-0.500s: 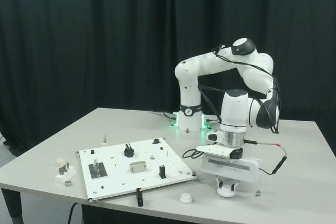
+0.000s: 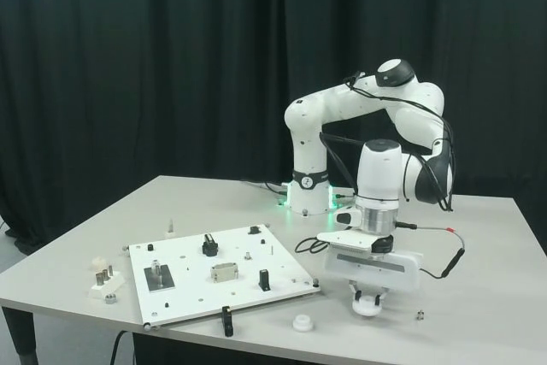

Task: Insert large gear.

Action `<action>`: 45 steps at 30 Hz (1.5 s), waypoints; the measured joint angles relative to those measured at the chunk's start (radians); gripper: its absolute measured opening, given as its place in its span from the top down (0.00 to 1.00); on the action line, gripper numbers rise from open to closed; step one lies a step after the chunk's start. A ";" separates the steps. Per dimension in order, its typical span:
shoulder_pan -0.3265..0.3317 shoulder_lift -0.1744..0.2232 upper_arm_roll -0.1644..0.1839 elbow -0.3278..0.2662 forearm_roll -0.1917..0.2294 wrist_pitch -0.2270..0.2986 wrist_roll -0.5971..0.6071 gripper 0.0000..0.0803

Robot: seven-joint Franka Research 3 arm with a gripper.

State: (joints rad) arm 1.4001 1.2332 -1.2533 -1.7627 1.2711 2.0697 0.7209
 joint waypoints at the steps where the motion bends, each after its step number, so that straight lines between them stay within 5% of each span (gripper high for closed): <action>1: 0.000 0.000 0.000 0.000 0.000 0.000 0.000 0.59; 27: -0.001 0.000 -0.004 -0.006 -0.006 0.001 -0.003 0.59; 45: -0.018 0.000 -0.086 -0.023 -0.104 0.001 -0.071 0.59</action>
State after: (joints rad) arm 1.3819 1.2333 -1.3397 -1.7859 1.1672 2.0705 0.6496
